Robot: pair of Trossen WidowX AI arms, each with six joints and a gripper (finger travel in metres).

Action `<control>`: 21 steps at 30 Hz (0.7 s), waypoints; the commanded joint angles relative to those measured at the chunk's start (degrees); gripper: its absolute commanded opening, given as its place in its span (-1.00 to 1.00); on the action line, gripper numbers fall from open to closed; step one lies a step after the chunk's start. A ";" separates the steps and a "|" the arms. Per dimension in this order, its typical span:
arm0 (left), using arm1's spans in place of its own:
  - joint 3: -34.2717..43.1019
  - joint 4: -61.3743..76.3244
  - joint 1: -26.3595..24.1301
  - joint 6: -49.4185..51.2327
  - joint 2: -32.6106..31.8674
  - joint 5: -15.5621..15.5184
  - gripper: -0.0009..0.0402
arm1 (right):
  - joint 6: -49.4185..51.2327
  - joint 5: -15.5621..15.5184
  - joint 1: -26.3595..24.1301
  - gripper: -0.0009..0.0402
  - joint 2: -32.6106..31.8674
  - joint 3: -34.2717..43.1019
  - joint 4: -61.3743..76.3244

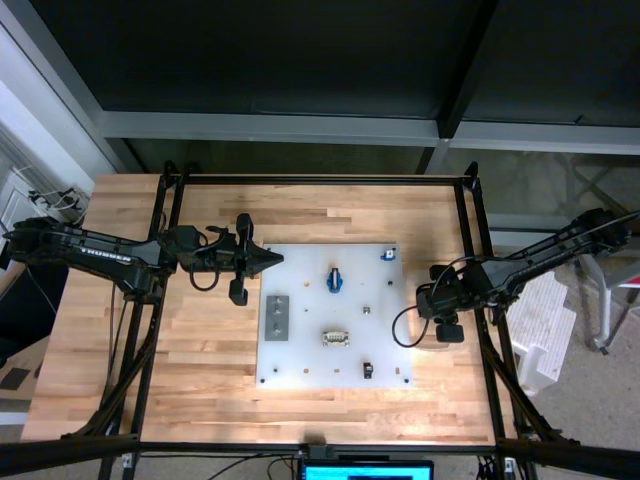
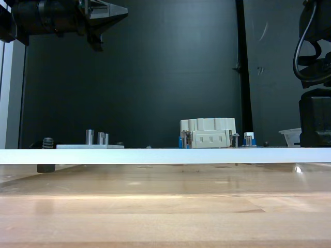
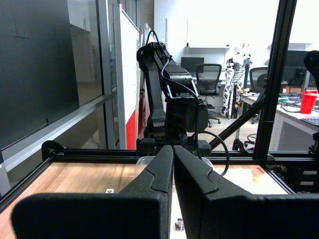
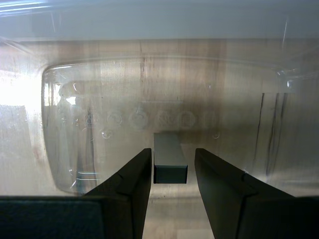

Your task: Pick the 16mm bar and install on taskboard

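Grey and blocky, the bar (image 4: 170, 158) lies free in a clear tray (image 4: 75, 124) beyond the white board's (image 1: 300, 370) right edge. It sits between the spread jaws of the right gripper (image 4: 172, 152), with a slim gap on each side. Left gripper (image 1: 268, 260) hovers high over the board's left edge, jaws pressed together, open bench (image 1: 200, 400) nearby.

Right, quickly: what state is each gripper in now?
Left gripper: shut on nothing, raised above the taskboard's left edge.
Right gripper: open, one finger either side of the 16mm bar, which lies free in a clear tray.
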State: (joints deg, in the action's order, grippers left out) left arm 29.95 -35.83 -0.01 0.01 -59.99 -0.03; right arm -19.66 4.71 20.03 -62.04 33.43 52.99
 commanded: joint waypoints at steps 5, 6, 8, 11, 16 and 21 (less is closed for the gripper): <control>0.00 0.00 0.00 0.00 0.00 0.02 -0.96 | 0.09 -0.07 0.07 -0.54 0.00 0.02 0.09; 0.00 0.00 0.02 0.00 0.00 0.02 -0.96 | 0.09 -0.07 0.07 -0.57 0.00 0.02 0.09; 0.00 0.00 0.00 0.00 0.00 0.02 -0.96 | 0.15 -0.13 0.07 -0.63 0.00 0.02 0.09; 0.00 0.00 0.02 0.00 0.00 0.02 -0.96 | 0.20 -0.22 0.07 -0.74 0.00 0.02 0.09; 0.00 0.00 0.02 0.00 0.00 0.02 -0.96 | 0.22 -0.22 0.09 -0.93 0.00 0.07 0.09; 0.00 0.00 0.02 0.00 0.00 0.02 -0.96 | 0.63 -0.22 0.11 -0.93 0.09 0.87 0.55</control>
State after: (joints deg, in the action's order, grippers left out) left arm 29.95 -35.83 -0.01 0.01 -59.96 -0.03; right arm -19.16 4.45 20.12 -62.04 33.93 53.39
